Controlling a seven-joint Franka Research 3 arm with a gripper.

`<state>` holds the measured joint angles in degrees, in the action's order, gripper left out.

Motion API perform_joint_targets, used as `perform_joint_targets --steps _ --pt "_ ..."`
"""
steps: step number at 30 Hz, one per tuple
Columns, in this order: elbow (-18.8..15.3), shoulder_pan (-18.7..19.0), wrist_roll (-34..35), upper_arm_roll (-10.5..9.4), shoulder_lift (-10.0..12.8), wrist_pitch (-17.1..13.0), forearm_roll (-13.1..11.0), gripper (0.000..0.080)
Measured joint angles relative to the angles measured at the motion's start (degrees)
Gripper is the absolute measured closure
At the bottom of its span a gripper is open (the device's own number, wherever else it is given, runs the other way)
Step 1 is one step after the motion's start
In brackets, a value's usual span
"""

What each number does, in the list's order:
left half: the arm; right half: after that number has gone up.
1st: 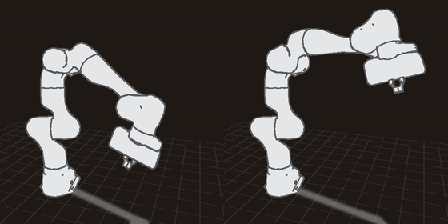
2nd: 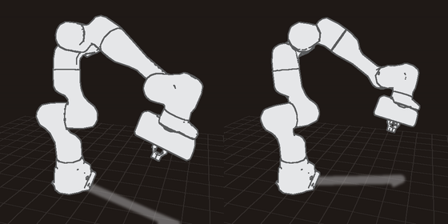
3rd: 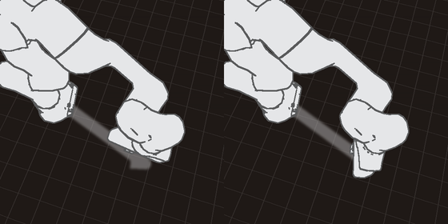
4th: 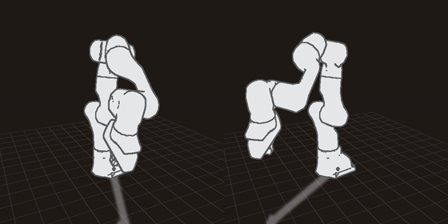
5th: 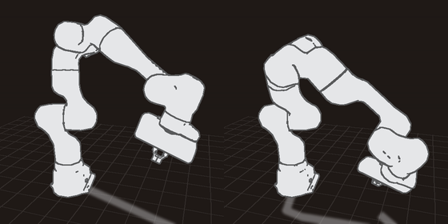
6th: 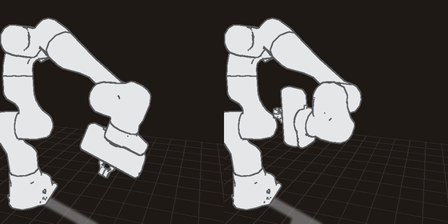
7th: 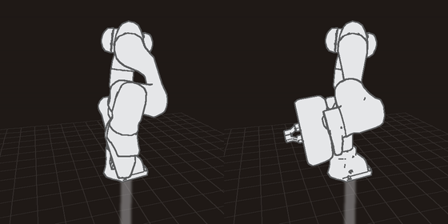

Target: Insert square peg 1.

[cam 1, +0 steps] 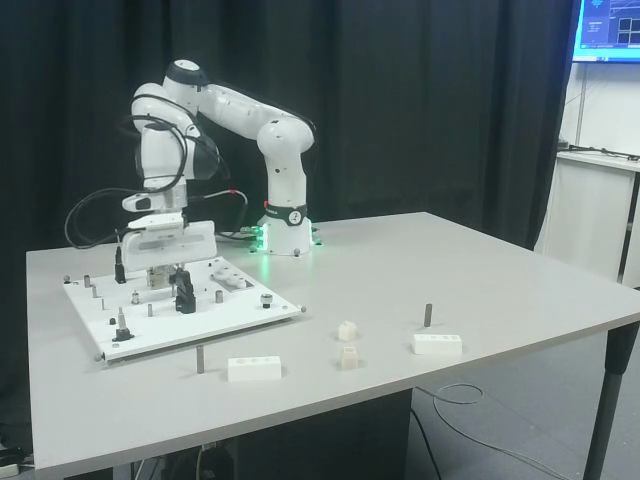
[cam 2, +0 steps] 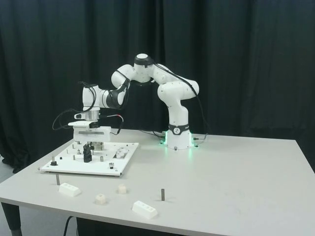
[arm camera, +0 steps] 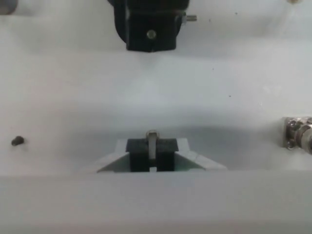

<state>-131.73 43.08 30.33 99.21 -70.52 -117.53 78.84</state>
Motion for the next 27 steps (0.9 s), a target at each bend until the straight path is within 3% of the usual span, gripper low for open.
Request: perform_joint_targets --steps 10,21,22,27 --pt "0.4 0.5 0.0 2.14 0.0 -2.2 0.0 0.0777" --pt "0.4 0.9 0.0 1.58 0.0 -2.5 0.0 0.0777" --pt "0.4 1.0 0.0 1.38 0.0 -2.5 0.0 0.0474" --pt "0.4 1.1 0.1 0.17 0.0 -2.1 0.0 0.0474"
